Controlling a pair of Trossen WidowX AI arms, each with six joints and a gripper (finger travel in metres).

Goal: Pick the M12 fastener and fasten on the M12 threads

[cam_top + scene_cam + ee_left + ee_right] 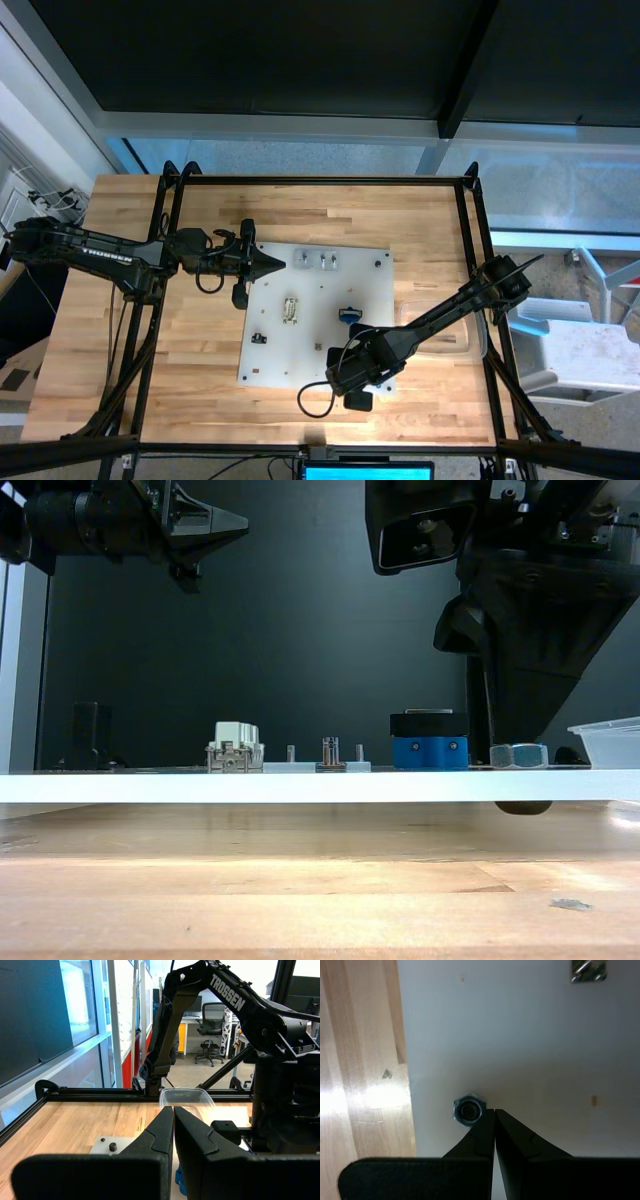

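Observation:
The silver M12 nut sits low on the white board close to its near right edge, on its stud. A dark round core shows in its bore and no ribs show beneath the nut. My right gripper is shut with nothing in it, its tips just beside the nut. In the high view the right gripper points down over that spot and hides the nut. My left gripper hangs shut and high above the board's far left edge, also seen as left gripper and left gripper.
A clear tray lies right of the board, under the right arm. On the board stand a blue-and-silver piece, a grey connector and small silver posts. A black frame edges the wooden table.

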